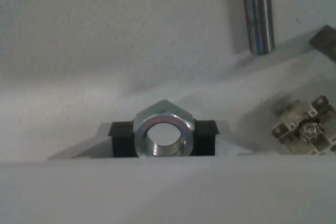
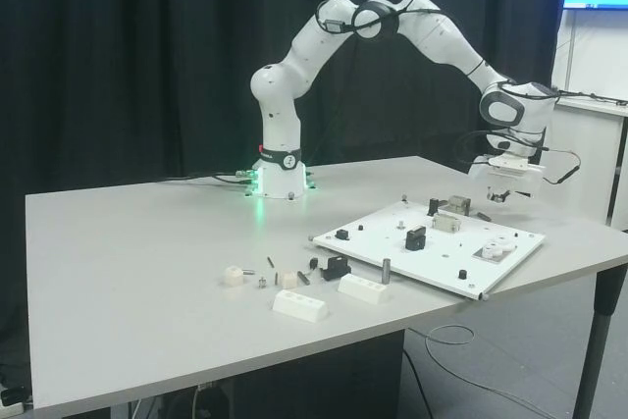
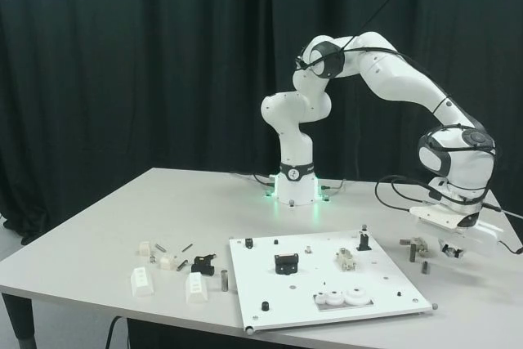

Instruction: Place bolt 4.

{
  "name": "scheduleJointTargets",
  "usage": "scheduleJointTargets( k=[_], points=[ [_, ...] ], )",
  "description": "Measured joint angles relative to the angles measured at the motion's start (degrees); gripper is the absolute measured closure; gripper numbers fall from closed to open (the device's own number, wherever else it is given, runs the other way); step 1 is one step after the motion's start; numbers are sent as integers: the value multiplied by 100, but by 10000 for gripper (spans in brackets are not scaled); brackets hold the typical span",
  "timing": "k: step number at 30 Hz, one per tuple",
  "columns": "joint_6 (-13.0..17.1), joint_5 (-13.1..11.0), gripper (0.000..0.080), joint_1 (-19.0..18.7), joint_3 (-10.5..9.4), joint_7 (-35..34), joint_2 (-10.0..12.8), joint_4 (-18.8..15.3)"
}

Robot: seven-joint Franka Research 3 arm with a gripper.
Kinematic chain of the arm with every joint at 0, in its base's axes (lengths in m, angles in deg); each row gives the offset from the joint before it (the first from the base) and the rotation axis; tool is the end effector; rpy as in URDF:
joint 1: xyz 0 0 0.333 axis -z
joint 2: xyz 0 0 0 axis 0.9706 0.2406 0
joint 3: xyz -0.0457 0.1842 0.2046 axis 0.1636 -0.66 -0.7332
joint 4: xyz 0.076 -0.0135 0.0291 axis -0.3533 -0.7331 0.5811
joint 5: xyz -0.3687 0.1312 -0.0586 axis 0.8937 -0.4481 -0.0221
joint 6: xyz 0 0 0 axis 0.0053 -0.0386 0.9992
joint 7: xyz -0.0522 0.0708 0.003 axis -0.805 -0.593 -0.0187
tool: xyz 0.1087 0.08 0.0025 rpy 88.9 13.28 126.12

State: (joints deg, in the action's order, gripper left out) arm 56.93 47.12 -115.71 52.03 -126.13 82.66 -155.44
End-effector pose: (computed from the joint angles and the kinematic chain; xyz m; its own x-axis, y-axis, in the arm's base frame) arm 0.4399 0.4660 0.1463 0.3521 -0.9342 -0.0573 -0.8993 -0.3547 0.2559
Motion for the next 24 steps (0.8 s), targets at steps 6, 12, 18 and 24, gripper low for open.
scheduleJointTargets(
  k=[6, 12, 18, 24],
  points=[
    [317, -113, 573, -92, 110, 0, -73, -234],
    [590, -175, 573, -147, 175, 0, -109, -410],
    [788, -217, 573, -177, 212, 0, -128, -541],
    [846, -238, 573, -210, 251, 14, -153, -602]
  ],
)
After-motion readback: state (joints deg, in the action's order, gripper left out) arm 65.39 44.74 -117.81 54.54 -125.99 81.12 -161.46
